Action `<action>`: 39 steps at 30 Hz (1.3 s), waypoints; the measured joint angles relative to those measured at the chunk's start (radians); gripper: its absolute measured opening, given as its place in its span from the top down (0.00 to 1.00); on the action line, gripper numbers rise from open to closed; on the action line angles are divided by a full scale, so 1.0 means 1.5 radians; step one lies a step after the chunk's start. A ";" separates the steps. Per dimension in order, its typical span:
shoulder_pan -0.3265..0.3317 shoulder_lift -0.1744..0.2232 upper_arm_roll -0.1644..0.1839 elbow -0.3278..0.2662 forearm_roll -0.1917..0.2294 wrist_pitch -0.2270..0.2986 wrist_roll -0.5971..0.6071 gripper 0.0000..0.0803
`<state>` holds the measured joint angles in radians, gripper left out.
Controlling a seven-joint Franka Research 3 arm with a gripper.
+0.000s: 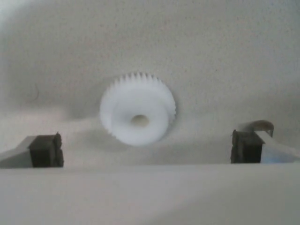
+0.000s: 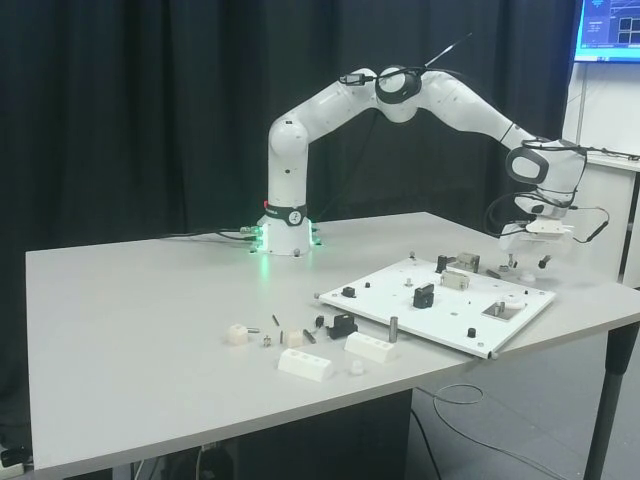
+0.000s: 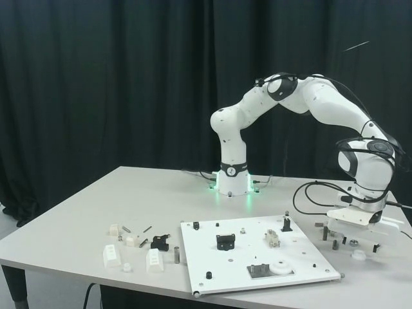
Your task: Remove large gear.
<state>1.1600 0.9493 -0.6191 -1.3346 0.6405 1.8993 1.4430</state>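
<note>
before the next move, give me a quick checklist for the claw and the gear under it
1. claw open: ok.
2. gear between the fingers, touching neither: ok.
3. gear lying flat on the table, off the board: ok.
4. this is the large gear: cannot tell; a second gear sits on the board.
</note>
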 joint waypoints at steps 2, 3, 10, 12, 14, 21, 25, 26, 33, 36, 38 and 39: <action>0.000 0.000 -0.001 0.000 0.000 0.000 0.000 0.00; 0.000 0.000 -0.001 0.000 0.000 0.000 0.000 0.00; 0.000 0.000 -0.003 0.000 0.000 -0.001 0.000 0.00; 0.000 0.000 -0.004 0.000 0.000 -0.001 0.000 0.00; 0.000 0.000 -0.005 0.000 0.000 -0.001 0.000 0.00; 0.000 0.000 -0.008 0.000 0.000 0.000 0.000 0.00; 0.000 0.000 -0.010 -0.001 -0.001 0.002 0.000 0.00; 0.000 0.000 -0.010 -0.001 -0.001 0.002 0.002 0.00; 0.000 0.000 -0.012 -0.001 -0.002 0.007 0.016 0.00; 0.001 0.000 -0.013 -0.001 -0.002 0.012 0.022 0.00; 0.001 0.000 -0.014 -0.001 -0.003 0.014 0.028 0.00; 0.001 0.000 -0.015 -0.001 -0.004 0.016 0.032 0.00</action>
<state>1.1615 0.9491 -0.6413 -1.3358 0.6340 1.9231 1.4904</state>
